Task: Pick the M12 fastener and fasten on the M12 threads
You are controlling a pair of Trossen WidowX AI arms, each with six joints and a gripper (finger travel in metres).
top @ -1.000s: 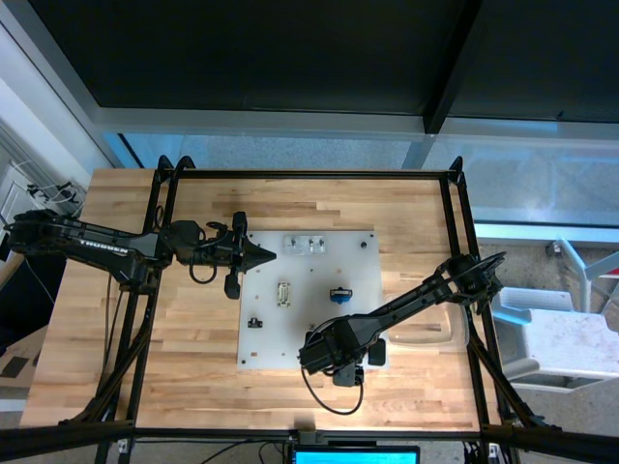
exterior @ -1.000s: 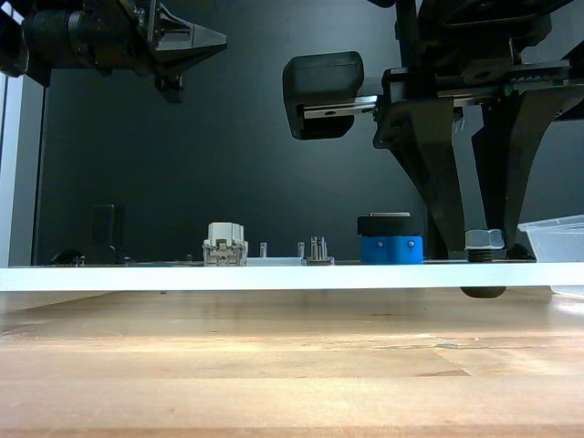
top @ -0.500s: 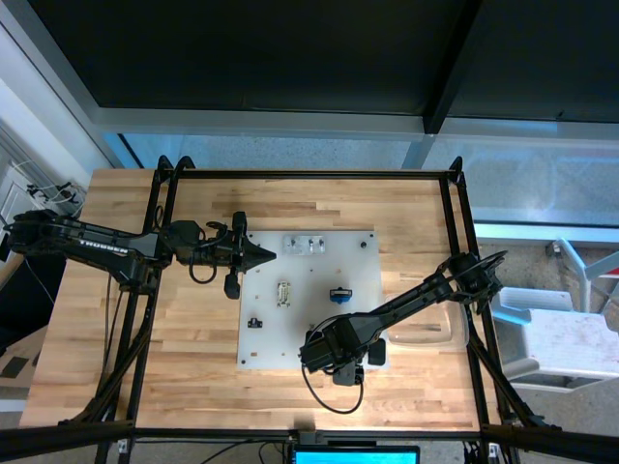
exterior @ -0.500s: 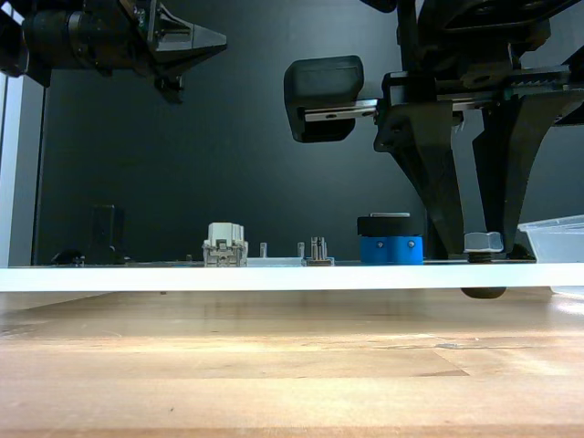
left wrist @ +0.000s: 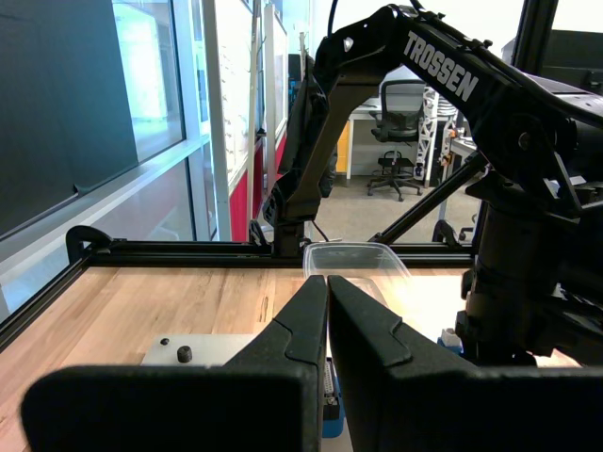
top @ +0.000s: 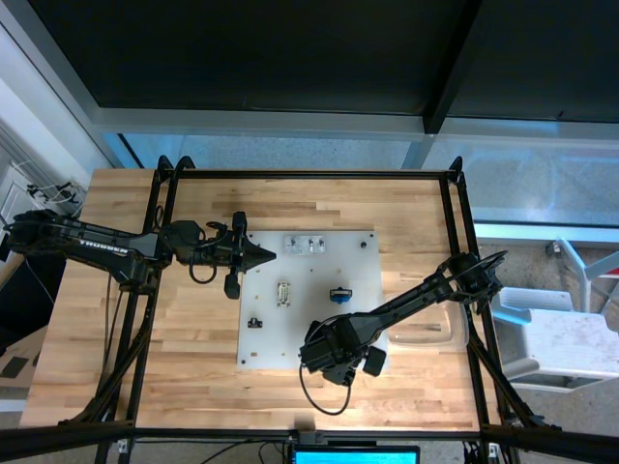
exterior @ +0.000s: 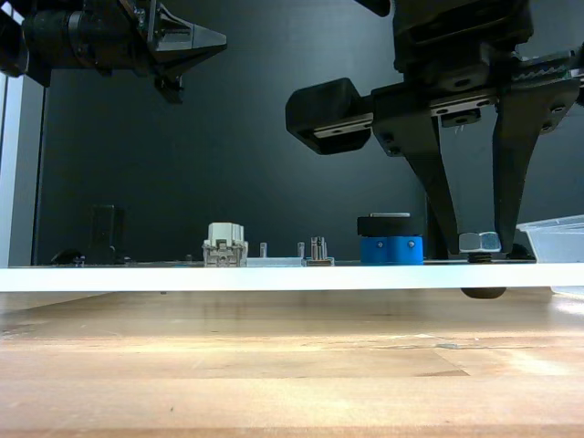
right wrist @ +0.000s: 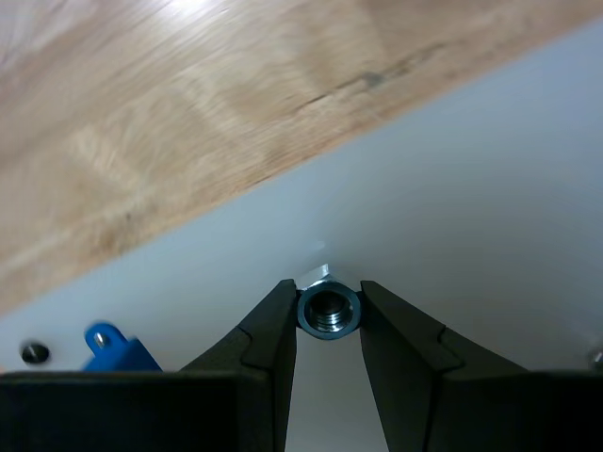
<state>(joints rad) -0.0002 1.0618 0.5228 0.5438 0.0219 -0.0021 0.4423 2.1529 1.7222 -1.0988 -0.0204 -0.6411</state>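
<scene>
The small silver M12 nut [exterior: 479, 242] sits on top of the short black stud [exterior: 481, 259] at the white board's [top: 290, 333] near right edge, with a few ribs showing under it. My right gripper [exterior: 479, 250] stands upright over it, shut on the nut. In the right wrist view the nut [right wrist: 329, 313] is pinched between the two fingertips of that gripper [right wrist: 328, 294]. From above, the right gripper [top: 334, 360] hides nut and stud. My left gripper [top: 261, 255] hangs shut and empty above the board's far left edge, and appears in the low view [exterior: 214, 38] and the left wrist view [left wrist: 327, 287].
A blue fitting with a black cap [exterior: 391, 246] stands left of the stud, and mid-board from above [top: 339, 296]. A clear container [top: 426, 333] lies on the table right of the board. A grey connector [exterior: 225, 246] and small pins stand further left on the board.
The right wrist has turned about its upright axis with the nut held between the fingers, and the nut's flats show a new angle. The left arm has not moved.
</scene>
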